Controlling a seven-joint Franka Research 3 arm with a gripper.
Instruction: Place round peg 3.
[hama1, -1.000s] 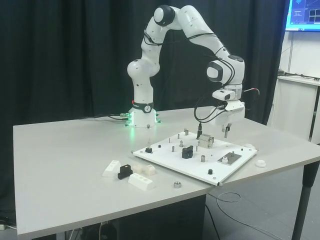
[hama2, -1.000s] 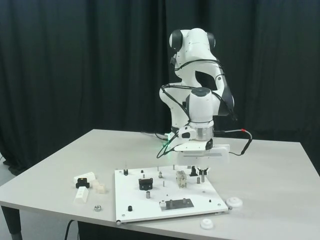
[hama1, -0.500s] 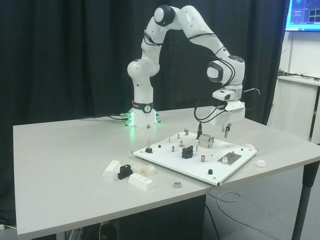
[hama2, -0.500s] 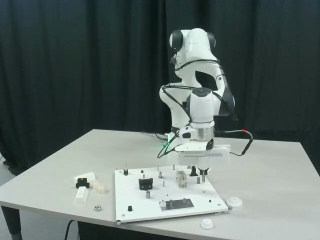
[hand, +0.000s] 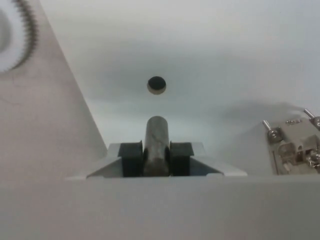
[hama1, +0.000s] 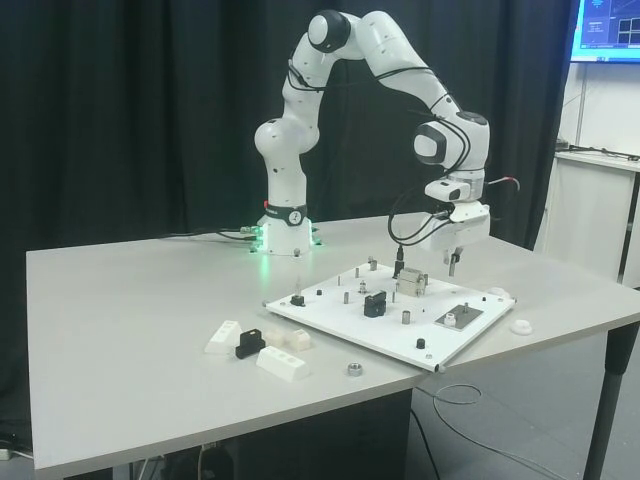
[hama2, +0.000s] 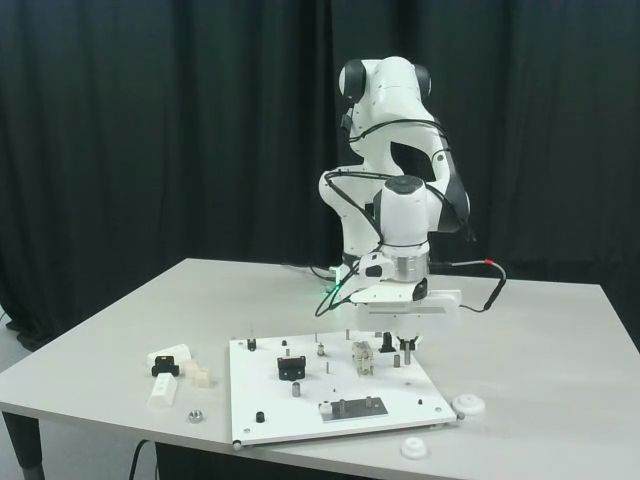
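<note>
My gripper (hand: 156, 159) is shut on a grey round peg (hand: 156, 132), which stands upright between the black finger pads (hand: 131, 156). The peg hangs a little above the white board (hand: 210, 60), close to a small black hole (hand: 156, 85) in it. In the first room view the gripper (hama1: 454, 258) holds the peg (hama1: 455, 266) over the far right part of the board (hama1: 330, 318). The second room view shows the gripper (hama2: 406, 344) above the board's back right area (hama2: 420, 385).
Several small pegs, black blocks and a metal connector (hand: 295, 145) stand on the board. White gears (hama1: 520, 325) lie on the grey table beside the board's right edge. White and black blocks (hama1: 255, 345) and a nut (hama1: 353, 369) lie left of the board.
The gripper with the peg has risen slightly above the board. Nothing else has moved.
</note>
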